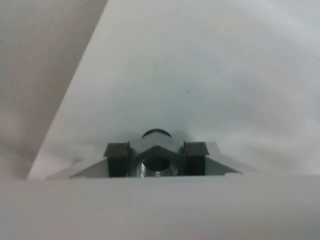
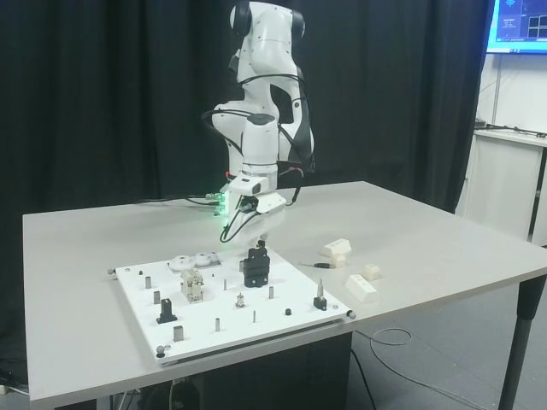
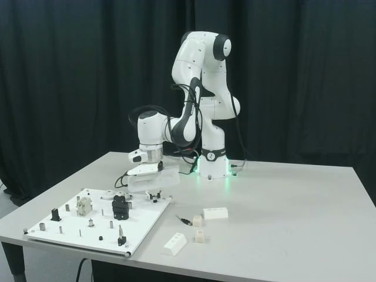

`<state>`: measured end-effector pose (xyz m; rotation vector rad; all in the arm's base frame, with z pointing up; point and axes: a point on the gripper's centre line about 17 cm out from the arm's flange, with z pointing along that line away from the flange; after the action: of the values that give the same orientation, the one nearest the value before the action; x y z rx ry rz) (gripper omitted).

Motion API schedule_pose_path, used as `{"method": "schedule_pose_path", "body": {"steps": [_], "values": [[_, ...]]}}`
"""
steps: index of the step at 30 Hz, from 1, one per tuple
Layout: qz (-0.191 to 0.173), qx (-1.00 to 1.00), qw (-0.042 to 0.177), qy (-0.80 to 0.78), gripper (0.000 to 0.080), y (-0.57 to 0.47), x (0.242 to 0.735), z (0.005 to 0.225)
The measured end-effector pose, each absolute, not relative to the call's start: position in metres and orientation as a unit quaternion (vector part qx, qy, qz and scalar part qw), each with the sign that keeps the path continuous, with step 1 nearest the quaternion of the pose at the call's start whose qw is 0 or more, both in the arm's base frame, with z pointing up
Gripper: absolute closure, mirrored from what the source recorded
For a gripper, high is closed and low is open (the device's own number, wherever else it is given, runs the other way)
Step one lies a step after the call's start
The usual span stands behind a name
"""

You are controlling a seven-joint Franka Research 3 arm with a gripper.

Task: Insert bolt 4.

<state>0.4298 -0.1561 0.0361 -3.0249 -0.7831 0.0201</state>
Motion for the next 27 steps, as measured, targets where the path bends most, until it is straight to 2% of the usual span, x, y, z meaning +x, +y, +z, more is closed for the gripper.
{"method": "schedule_pose_path", "body": {"steps": [27], "values": [[0.019, -0.996, 0.013, -0.090, 0.0578, -0.1566, 0.4292, 0.0360]]}}
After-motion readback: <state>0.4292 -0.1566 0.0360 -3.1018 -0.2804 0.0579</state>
